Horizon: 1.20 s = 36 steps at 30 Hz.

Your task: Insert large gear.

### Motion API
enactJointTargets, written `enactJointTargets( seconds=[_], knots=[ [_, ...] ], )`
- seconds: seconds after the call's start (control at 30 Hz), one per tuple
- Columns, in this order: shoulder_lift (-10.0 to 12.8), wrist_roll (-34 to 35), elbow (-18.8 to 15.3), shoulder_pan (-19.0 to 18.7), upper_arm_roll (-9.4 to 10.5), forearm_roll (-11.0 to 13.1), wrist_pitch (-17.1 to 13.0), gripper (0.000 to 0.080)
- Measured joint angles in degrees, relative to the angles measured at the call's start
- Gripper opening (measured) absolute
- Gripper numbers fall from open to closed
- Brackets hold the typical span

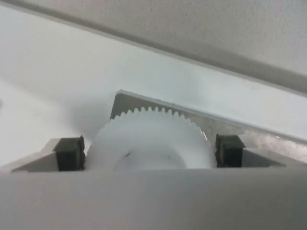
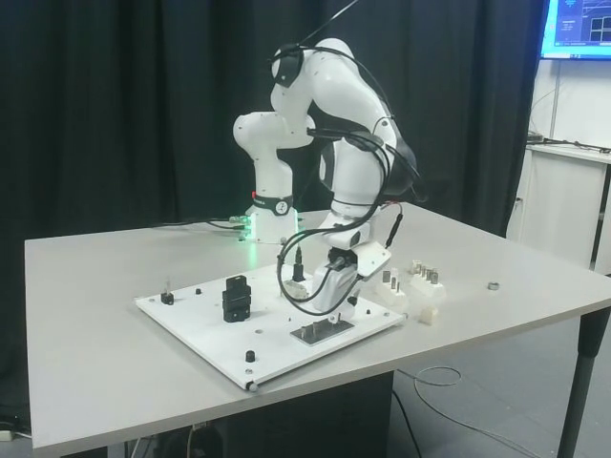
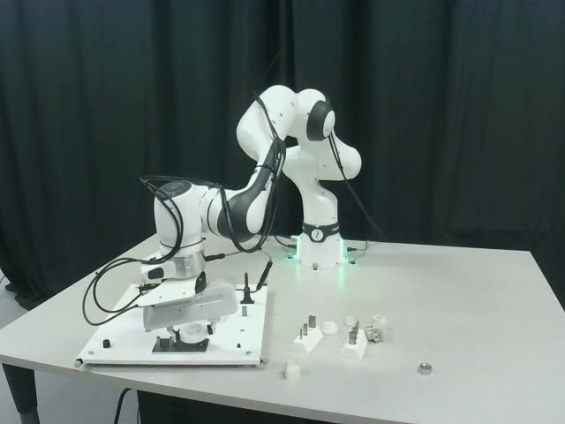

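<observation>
Large gear (image 1: 151,141), centre frame in the wrist view, looks light, stiff and slippery plastic. Gripper (image 1: 150,152) clamps its toothed rim on opposite sides, a sound hold.

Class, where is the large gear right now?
The white gear sits between the gripper fingers in the wrist view, low over the grey plate on the white board.

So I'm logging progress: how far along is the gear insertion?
Done: the end effector is shut on the large gear. In hand: it holds the gear low over the grey plate on the white board. Left: seating and release; whether it is seated cannot be seen.
</observation>
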<state>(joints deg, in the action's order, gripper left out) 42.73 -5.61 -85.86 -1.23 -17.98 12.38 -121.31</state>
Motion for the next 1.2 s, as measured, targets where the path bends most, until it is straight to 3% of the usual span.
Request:
enactJointTargets(
  seconds=[0.37,1.2],
  knots=[
    [-0.7,-0.9,-2.7,0.0,0.0,1.3,-3.4,0.0593],
    [-1.3,-1.0,-4.3,0.0,-0.37,1.5,-5.2,0.0593]
  ],
)
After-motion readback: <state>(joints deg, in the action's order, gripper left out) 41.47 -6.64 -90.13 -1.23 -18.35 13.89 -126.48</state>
